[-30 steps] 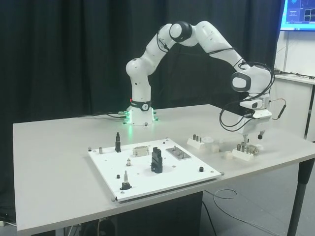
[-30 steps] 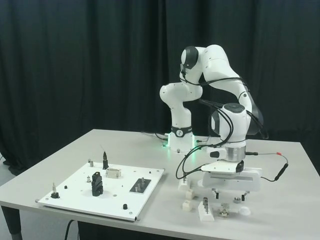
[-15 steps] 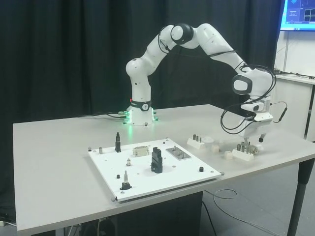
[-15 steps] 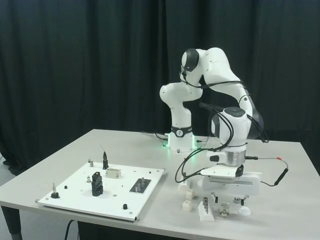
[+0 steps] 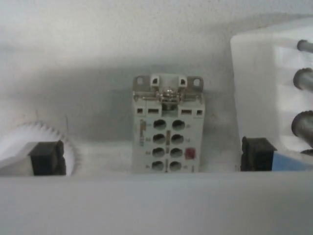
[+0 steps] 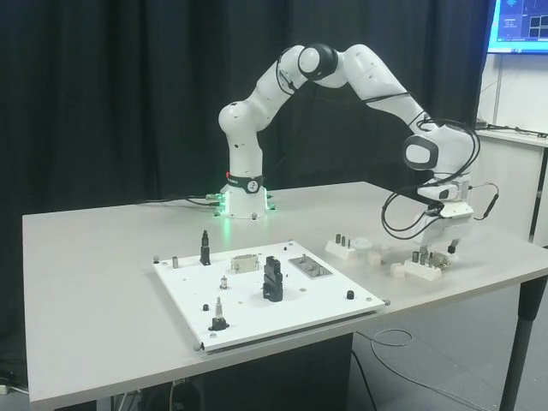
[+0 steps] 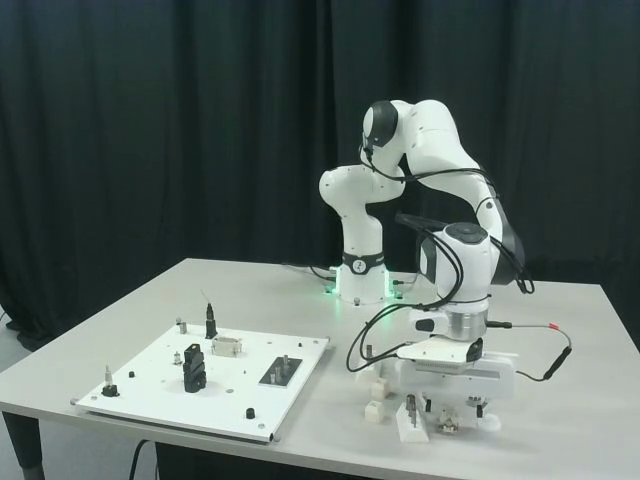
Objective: Pick waterproof.
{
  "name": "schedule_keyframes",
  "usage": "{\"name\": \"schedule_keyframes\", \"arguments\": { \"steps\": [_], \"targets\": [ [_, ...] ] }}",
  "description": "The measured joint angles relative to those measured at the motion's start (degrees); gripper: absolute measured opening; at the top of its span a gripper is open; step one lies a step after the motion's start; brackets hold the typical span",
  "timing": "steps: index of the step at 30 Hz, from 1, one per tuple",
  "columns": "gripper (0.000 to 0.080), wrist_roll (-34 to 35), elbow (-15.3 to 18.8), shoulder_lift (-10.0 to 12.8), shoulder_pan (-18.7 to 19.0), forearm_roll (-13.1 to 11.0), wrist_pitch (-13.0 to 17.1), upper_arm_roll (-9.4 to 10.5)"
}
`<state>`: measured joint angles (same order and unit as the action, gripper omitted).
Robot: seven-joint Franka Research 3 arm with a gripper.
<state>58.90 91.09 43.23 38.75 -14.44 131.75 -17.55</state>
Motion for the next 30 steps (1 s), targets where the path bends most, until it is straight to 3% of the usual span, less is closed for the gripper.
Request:
{"name": "schedule_keyframes", "arguments": {
  "steps": [27, 28, 30],
  "targets": [
    [0.08, -1.67, -0.62, 0.97, -0.02, -1.2, -0.78, 0.48],
    [0.0695, -1.67, -0.62, 0.98, -0.03, -1.2, -0.78, 0.48],
    [0.0695, -1.67, -0.62, 1.02, -0.06, -1.2, -0.78, 0.48]
  ]
}}
